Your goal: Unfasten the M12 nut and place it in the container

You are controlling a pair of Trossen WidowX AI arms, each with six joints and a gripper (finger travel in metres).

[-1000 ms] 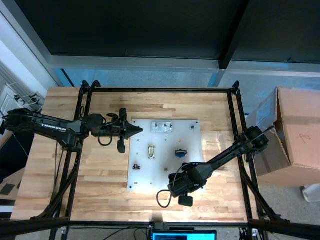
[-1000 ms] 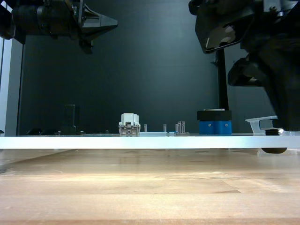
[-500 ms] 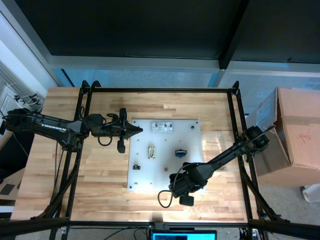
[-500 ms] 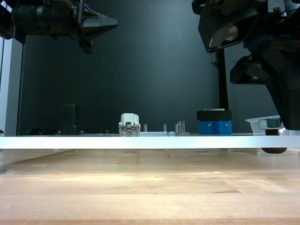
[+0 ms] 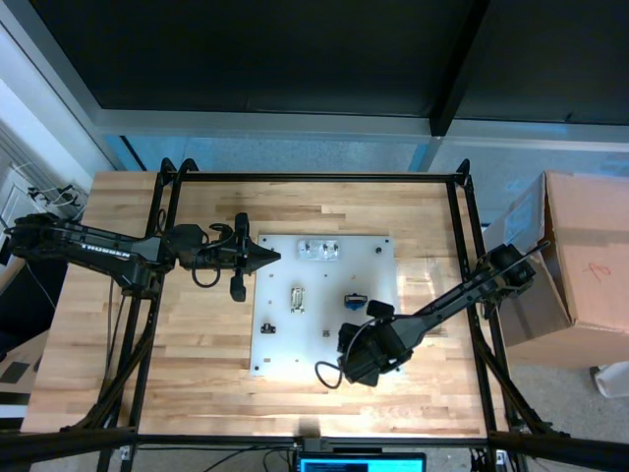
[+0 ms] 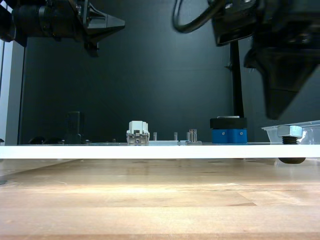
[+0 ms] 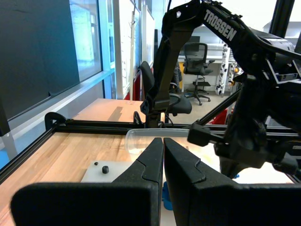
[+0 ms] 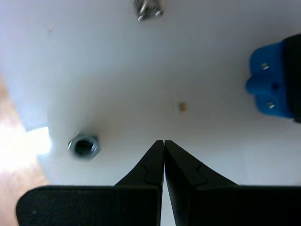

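Observation:
The small silver nut [image 6: 290, 132] sits on its stud, a few black ribs [image 6: 290, 141] showing under it, in front of the clear container [image 6: 306, 129]. In the right wrist view the nut [image 8: 83, 146] lies on the white board [image 8: 141, 70], off to the side of my right gripper [image 8: 163, 141], whose fingers are shut with nothing between them. The right gripper [image 6: 276, 112] hangs above and slightly left of the nut, clear of it. In the high view its body [image 5: 366, 349] hides the nut. My left gripper [image 5: 273, 256] hovers shut over the board's far left edge.
On the board stand a blue block with a black cap [image 6: 228, 131], a white connector [image 6: 138, 134] and small silver pins [image 6: 192, 135]. A black frame [image 5: 314, 178] rings the table. A cardboard box [image 5: 580, 265] stands beyond the right edge.
My right gripper has risen from beside the nut and shifted away from the near edge. The nut stays on its stud, now uncovered in the low view. The left arm has not moved.

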